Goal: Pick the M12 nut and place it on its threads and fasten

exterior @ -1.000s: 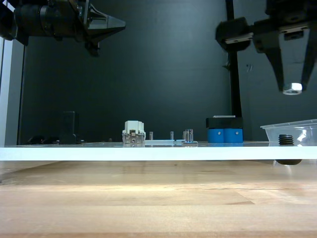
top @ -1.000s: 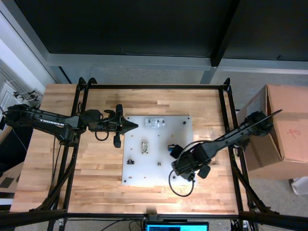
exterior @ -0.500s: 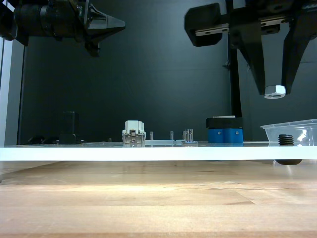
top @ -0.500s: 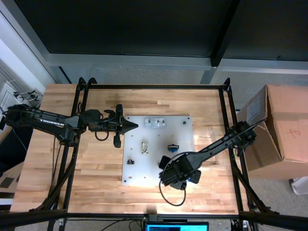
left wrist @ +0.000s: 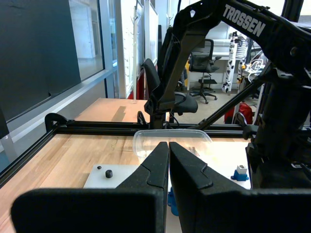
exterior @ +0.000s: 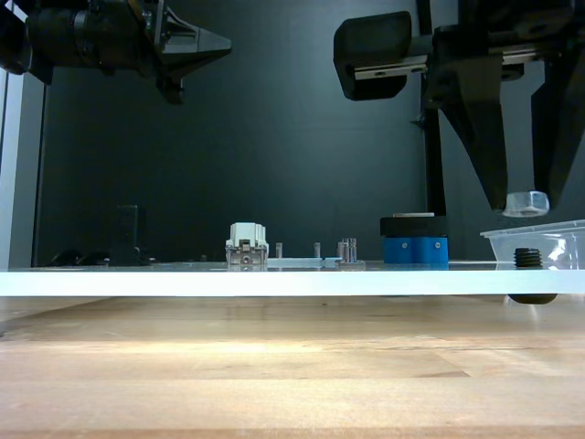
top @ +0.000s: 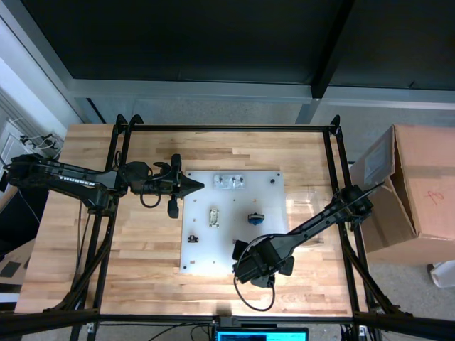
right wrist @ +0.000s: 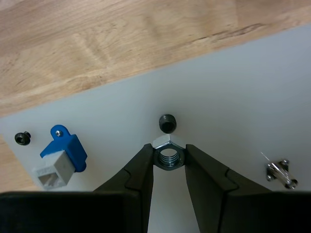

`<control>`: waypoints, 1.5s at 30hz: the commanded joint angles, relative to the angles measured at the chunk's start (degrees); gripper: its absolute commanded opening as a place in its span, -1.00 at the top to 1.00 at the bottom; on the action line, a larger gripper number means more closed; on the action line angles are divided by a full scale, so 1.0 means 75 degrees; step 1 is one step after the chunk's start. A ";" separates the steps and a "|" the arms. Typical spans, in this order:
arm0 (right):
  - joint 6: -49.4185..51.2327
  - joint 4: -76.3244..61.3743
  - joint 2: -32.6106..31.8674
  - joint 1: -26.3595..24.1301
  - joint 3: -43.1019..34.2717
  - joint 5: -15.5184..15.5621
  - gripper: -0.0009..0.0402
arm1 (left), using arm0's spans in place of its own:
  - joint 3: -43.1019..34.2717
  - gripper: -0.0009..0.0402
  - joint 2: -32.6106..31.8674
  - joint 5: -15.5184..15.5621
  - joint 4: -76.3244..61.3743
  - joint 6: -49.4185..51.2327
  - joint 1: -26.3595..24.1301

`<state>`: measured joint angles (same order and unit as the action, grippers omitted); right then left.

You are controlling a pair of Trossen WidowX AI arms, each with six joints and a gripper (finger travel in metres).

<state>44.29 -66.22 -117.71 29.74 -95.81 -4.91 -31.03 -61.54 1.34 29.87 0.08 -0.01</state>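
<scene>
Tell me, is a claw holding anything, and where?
The right claw pinches the small silver hexagonal nut by opposite flat sides, above the black ribbed stud. The left claw, shut over the white board's left edge, holds nothing.

The board point(top: 202, 252) lies mid-table point(top: 142, 270), with a cardboard box point(top: 419, 192) beyond the table's right edge. The left gripper point(top: 197, 186), fingers together, hangs high over the board's far left edge. The right gripper point(exterior: 523, 197) hangs over the board's near right edge, pinching the nut point(right wrist: 168, 157) above the stud point(exterior: 526, 259) and clear of it. The tray point(exterior: 548, 236) sits behind the stud.
</scene>
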 commanded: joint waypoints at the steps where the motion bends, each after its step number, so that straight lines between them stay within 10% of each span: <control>1: -0.0006 0.0073 -0.0009 0.0003 -0.0003 0.0003 0.80 | 0.0000 0.96 -0.0003 0.0000 0.0000 -0.0003 0.0000; 31: -0.0119 0.0291 -0.0493 -0.0052 -0.0003 0.0061 0.80 | 0.0000 0.96 -0.0003 0.0000 0.0000 -0.0003 0.0003; 45: -0.4637 0.0300 -0.0490 -0.0096 0.0000 0.0061 0.80 | 0.0000 0.96 -0.0003 0.0000 0.0000 -0.0003 0.0003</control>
<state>14.81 -64.12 -121.34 29.12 -95.85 -4.25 -31.03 -61.54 1.34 29.87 0.08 -0.01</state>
